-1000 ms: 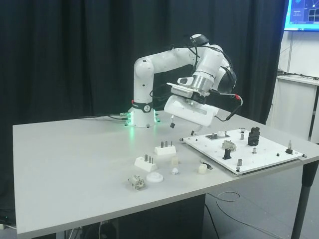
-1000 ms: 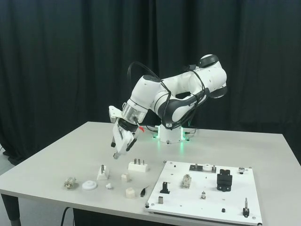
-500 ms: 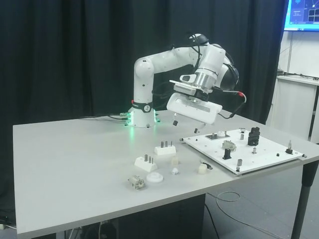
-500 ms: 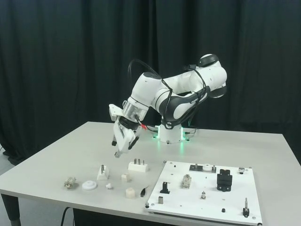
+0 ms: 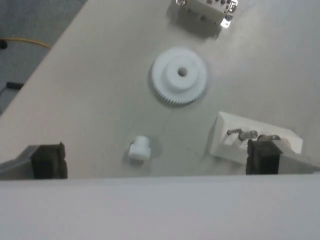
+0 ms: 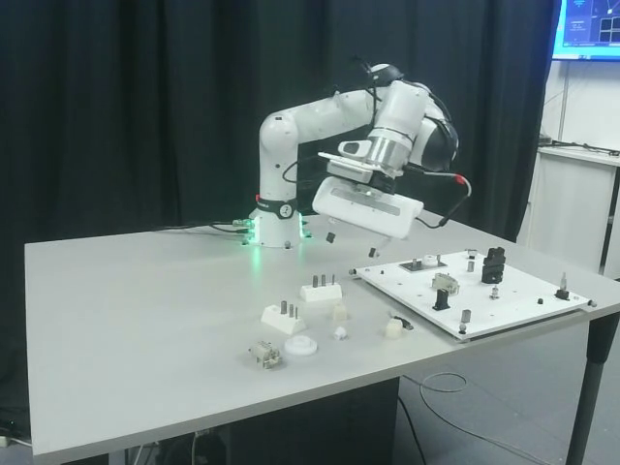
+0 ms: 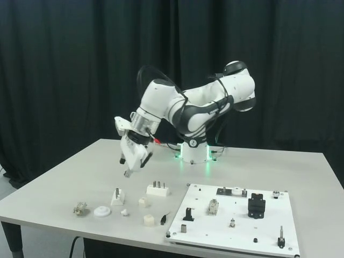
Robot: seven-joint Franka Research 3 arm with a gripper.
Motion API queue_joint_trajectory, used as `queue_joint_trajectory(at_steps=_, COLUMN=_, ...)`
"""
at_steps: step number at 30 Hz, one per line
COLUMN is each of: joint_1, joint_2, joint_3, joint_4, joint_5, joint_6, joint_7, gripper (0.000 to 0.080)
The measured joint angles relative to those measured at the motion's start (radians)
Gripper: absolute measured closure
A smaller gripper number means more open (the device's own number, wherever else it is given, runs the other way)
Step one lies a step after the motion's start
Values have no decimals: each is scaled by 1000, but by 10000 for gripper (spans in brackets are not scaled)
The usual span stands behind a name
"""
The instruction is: Pick large gear.
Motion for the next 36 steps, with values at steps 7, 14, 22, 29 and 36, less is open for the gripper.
queue_joint_trajectory(at_steps=7, joint_1=-73, joint_2=0, joint_3=-12, joint_4=15, joint_5=74, joint_6=-39, joint_7=-111, gripper=3)
queue_joint_trajectory(at_steps=14, joint_1=-161, joint_2=3, joint_3=-17, joint_4=49, joint_5=146, joint_6=-106, joint_7=-230, gripper=3)
queue_joint_trajectory(at_steps=22, joint_1=-251, joint_2=18, joint_3=-20, joint_4=109, joint_5=190, joint_6=-213, joint_7=-323, gripper=3)
queue_joint_trajectory(at_steps=29, joint_1=-303, joint_2=50, joint_3=-19, joint_4=149, joint_5=195, joint_6=-281, joint_7=-373, gripper=3)
queue_joint_trajectory(at_steps=36, joint_1=-327, joint_2=62, joint_3=13, joint_4=157, joint_5=196, joint_6=-288, joint_7=-402, gripper=3)
